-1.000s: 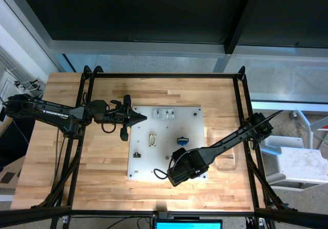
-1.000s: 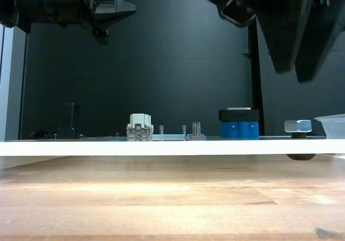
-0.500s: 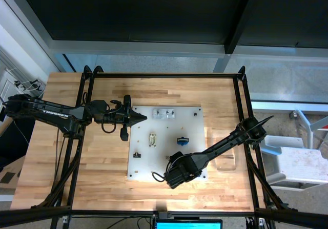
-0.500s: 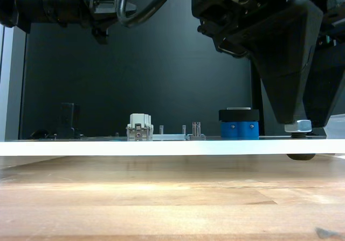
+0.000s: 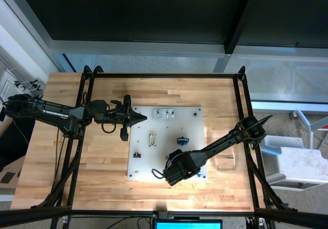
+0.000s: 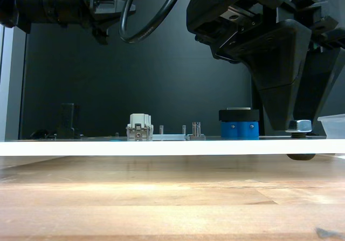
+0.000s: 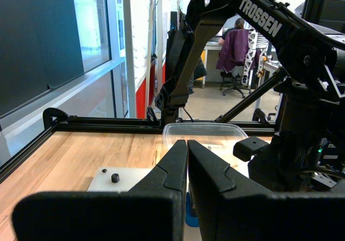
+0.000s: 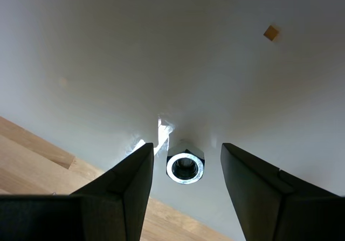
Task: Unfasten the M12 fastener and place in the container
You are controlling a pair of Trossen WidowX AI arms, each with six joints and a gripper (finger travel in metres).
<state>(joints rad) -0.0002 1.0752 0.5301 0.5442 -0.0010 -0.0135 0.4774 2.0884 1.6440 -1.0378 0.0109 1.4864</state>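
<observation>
Steel nut, small, hard, likely slick, sat on its stud; right gripper straddled its flats, unclenched; left gripper hung shut over the left edge of the board.

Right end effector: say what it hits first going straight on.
The right end effector points down at the nut, between its open fingers; the tips would probably touch the board beside it first, though depth is unclear. The left end effector hangs over the board's far left edge.
</observation>
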